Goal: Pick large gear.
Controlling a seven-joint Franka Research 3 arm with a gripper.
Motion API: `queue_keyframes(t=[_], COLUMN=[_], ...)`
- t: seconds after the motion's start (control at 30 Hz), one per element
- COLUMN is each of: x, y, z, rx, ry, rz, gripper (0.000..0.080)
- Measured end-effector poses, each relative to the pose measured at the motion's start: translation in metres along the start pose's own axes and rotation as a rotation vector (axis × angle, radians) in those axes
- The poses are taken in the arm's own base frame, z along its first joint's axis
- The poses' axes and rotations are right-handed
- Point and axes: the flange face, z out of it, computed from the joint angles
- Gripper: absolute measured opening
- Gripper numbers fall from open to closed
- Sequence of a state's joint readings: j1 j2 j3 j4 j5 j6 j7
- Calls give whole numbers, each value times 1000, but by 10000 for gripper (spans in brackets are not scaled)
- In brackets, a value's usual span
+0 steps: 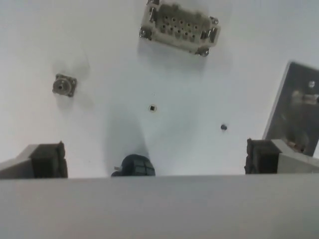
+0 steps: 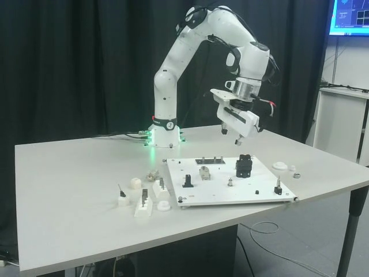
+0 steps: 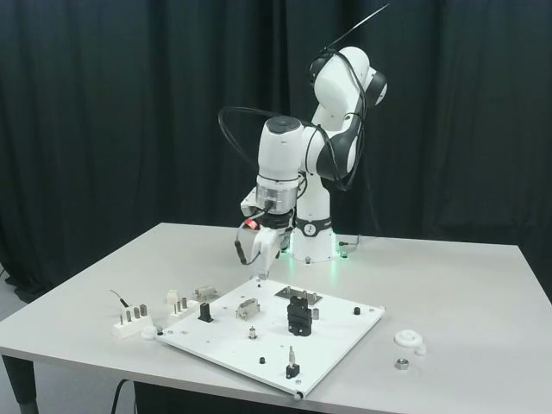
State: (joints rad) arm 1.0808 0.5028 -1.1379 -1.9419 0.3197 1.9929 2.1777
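Note:
The large gear (image 2: 280, 165) (image 3: 405, 338) is a white toothed disc. It lies flat on the grey table beside the white board's edge, away from the arm's base. My gripper (image 2: 230, 136) (image 3: 254, 260) (image 1: 154, 158) hangs well above the board's far edge, a long way from the gear. It is open, with nothing between its black fingertips (image 1: 47, 160). The gear does not appear in the wrist view.
The white assembly board (image 2: 219, 187) (image 3: 345, 332) carries a black block (image 2: 243, 166) (image 3: 299, 316), pegs and small fittings. Below the wrist are a multi-pin connector (image 1: 179, 27), a round socket (image 1: 64, 85) and a metal bracket (image 1: 296, 109). A smaller gear (image 3: 422, 348) and a ring (image 3: 402, 363) lie next to the large gear.

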Motion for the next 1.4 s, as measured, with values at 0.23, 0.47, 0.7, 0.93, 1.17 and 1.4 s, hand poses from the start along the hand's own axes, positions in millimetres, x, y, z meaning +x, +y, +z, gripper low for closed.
queue_keyframes(t=[0.23, 0.47, 0.7, 0.93, 1.17, 1.4], x=[-7, -24, -45, -63, -74, -85], y=[8, 28, 58, 89, 115, 138], z=[-2, 0, 6, 8, 7, 3], rx=[1, -3, -8, -9, -14, -14], ry=[19, 25, 53, 86, 113, 119], rz=[-89, -201, -304, -415, -599, -797], gripper=[800, 800, 800, 800, 800, 800])
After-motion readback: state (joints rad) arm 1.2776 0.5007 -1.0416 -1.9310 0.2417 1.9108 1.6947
